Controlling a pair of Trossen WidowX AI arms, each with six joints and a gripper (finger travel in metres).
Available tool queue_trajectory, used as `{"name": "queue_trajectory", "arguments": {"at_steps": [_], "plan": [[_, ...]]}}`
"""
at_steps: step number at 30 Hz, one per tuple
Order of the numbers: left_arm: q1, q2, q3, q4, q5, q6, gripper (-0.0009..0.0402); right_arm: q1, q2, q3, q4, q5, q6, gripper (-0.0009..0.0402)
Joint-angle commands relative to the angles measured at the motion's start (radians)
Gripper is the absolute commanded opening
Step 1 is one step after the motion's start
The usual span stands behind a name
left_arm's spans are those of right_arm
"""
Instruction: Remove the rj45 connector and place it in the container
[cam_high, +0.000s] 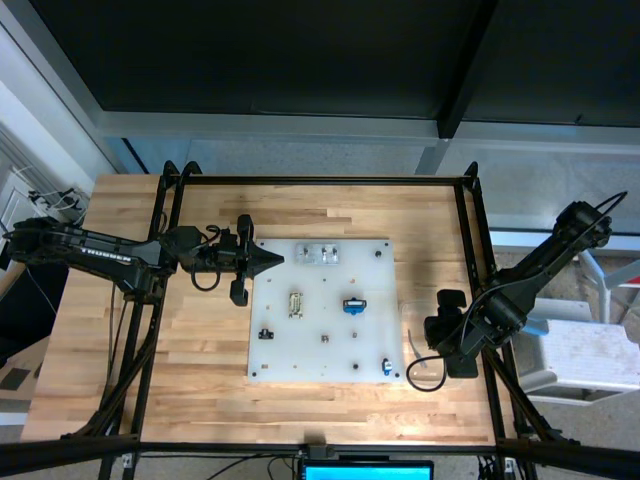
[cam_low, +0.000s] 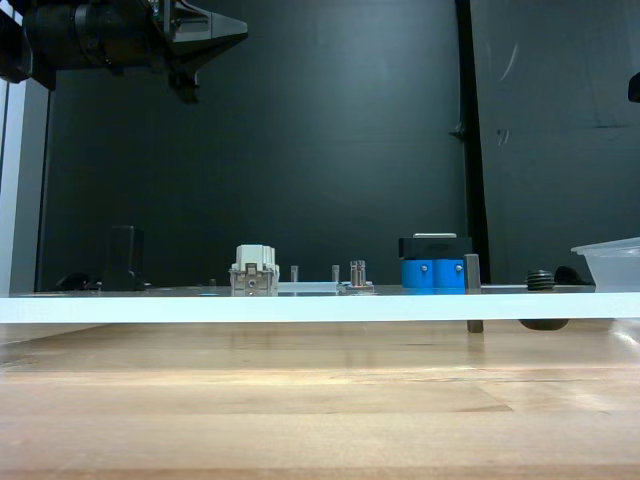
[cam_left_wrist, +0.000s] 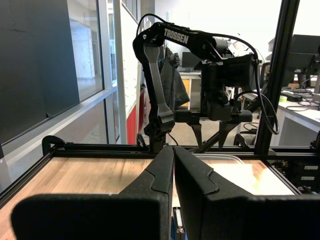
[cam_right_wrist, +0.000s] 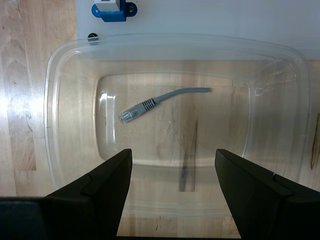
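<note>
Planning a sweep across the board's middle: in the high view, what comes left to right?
Left gripper over the white board's left edge, silvery metal connector, bright-blue block connector, right gripper over the clear plastic tray.

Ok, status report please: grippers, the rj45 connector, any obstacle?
Left gripper shut, high over board's left edge. Right gripper open above container. Rj45 connector lies inside container. No obstacle seen.

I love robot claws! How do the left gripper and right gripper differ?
The left gripper has shut jaws; the right gripper has wide-open jaws. The left gripper points level, high over the left edge of the white board; the right gripper points down over the container. Both are black and empty.
</note>
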Motion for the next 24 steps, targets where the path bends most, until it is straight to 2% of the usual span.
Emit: {"name": "queue_trajectory", "arguments": {"at_steps": [1, 24], "plan": [[0.0, 0.0, 0.0, 0.0, 0.0, 0.0, 0.0001, 0.0, 0.0, 0.0, 0.004, 0.0, 0.001, 0.0232], [0.0, 0.0, 0.0, 0.0, 0.0, 0.0, 0.0001, 0.0, 0.0, 0.0, 0.018, 0.0, 0.001, 0.0232]]}}
